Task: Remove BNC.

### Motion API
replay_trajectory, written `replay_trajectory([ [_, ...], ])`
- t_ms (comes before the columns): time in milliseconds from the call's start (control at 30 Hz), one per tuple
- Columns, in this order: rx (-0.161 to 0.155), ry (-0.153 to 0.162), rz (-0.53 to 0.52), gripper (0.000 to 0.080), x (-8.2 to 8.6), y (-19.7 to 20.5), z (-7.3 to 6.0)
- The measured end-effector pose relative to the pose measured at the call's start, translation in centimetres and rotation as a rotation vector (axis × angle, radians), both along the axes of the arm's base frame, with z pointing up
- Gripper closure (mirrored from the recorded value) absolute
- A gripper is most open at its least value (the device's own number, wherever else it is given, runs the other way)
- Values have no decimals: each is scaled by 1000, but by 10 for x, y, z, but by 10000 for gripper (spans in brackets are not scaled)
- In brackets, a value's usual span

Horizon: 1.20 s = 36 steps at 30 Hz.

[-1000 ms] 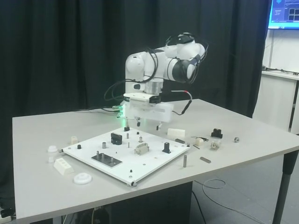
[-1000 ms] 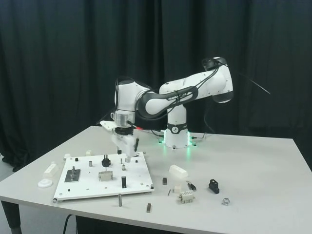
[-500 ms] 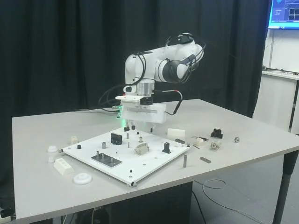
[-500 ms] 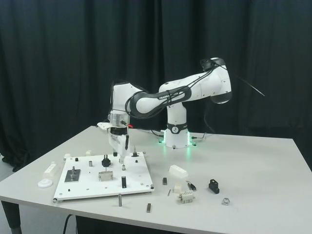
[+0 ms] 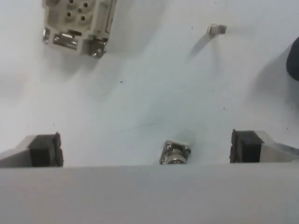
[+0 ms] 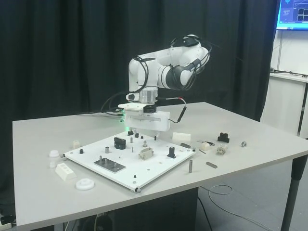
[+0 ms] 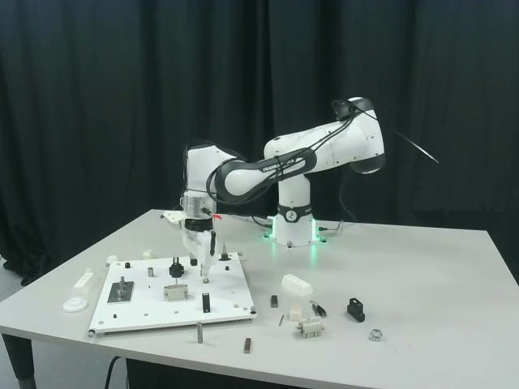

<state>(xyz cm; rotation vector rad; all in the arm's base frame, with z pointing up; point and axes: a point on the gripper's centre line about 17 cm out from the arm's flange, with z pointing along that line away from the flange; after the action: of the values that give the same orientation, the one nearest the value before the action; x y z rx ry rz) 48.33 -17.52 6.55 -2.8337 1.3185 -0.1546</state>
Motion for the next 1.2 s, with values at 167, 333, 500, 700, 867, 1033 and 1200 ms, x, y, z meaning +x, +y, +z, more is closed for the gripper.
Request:
replay_trajectory([
  [167, 7, 3, 1, 3, -3, 1, -5],
  [333, 15, 10, 5, 3, -8, 3, -11],
  [500, 27, 11, 7, 3, -12, 6, -17],
  [700, 41, 7, 9, 3, -16, 9, -23],
  [867, 48, 7, 12, 3, -19, 11, -28],
  [1033, 51, 5, 17, 3, -21, 13, -29],
  [1200, 50, 7, 23, 3, -22, 13, -30],
])
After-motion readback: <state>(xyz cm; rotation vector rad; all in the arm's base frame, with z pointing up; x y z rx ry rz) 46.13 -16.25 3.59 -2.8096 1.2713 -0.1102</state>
